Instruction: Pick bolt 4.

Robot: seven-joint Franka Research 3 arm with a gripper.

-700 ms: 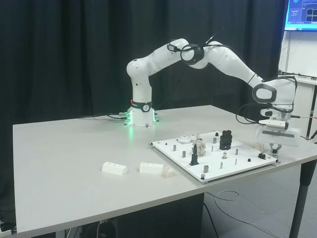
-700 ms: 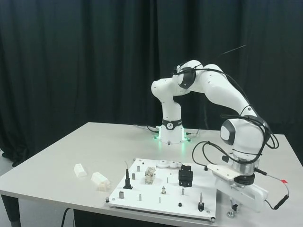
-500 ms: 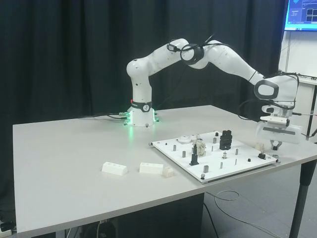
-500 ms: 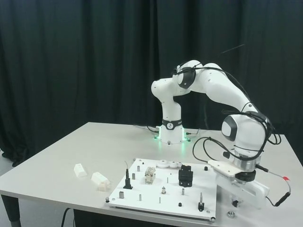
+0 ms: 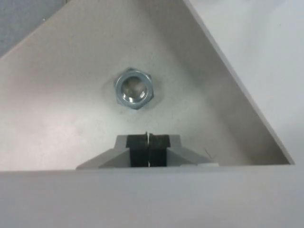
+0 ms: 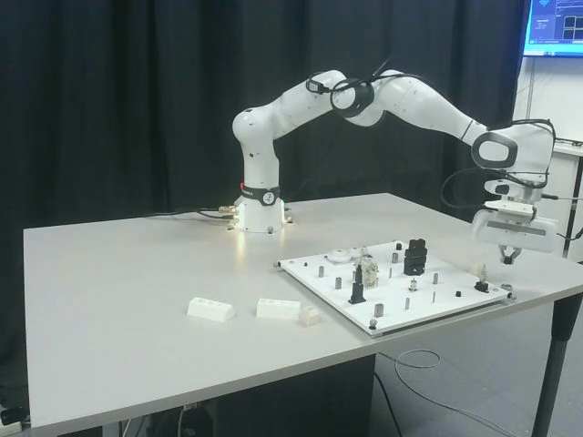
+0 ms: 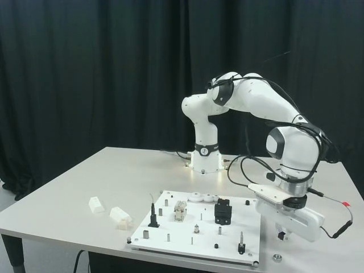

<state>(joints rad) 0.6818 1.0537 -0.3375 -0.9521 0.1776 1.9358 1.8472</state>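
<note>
In the wrist view my gripper [image 5: 148, 151] is shut, its black pads pressed together with nothing between them. Below it a grey hex nut [image 5: 134, 89] lies flat on the grey table. From the second room view the gripper [image 7: 282, 234] hangs above that nut [image 7: 277, 257], just off the near right corner of the white board [image 7: 182, 239]. Several small bolts and pegs stand upright in the board; the nearest to the gripper is a black one [image 7: 241, 247]. In the first room view the gripper [image 6: 506, 258] is clear of the table, beyond the board's right corner [image 6: 392, 309].
A black block [image 7: 222, 211] and a black post [image 7: 153, 218] stand on the board. White blocks [image 6: 209, 309] [image 6: 278, 309] lie on the table to the board's left. The table's edge runs close by the nut.
The gripper has risen from table height beside the nut to well above it. The nut stays on the table. The green light at the arm's base has gone out.
</note>
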